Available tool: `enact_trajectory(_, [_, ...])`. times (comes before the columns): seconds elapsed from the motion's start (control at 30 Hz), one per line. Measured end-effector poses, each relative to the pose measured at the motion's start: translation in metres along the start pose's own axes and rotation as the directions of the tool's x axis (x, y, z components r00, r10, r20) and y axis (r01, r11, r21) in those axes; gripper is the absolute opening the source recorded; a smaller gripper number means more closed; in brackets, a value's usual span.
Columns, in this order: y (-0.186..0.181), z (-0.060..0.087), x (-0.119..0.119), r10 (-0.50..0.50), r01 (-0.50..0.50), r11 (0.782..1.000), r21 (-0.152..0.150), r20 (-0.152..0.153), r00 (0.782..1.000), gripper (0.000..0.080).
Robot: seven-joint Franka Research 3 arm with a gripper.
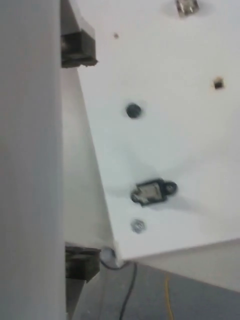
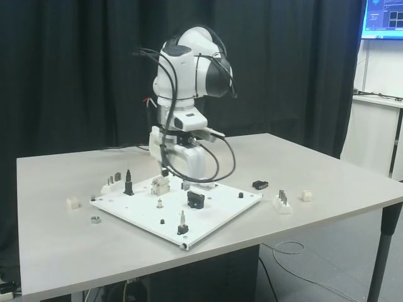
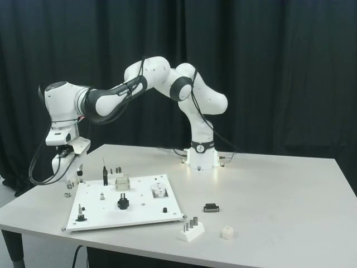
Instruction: Pick bolt 4.
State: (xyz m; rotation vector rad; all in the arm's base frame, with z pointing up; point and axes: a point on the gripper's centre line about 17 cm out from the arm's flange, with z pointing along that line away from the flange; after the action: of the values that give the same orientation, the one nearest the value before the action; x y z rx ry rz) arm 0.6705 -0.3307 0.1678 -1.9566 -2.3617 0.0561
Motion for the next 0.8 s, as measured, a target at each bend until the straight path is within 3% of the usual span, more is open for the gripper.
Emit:
enact_trajectory(0.43, [-0.042,-0.018,-0.039,0.066,-0.067,0.997,0.04,0.036,0.997,0.08])
enact_trajectory(0.8, [-0.078,-0.018,-0.076,0.151,-0.153,0.987,0.044,0.038,0.988,0.08])
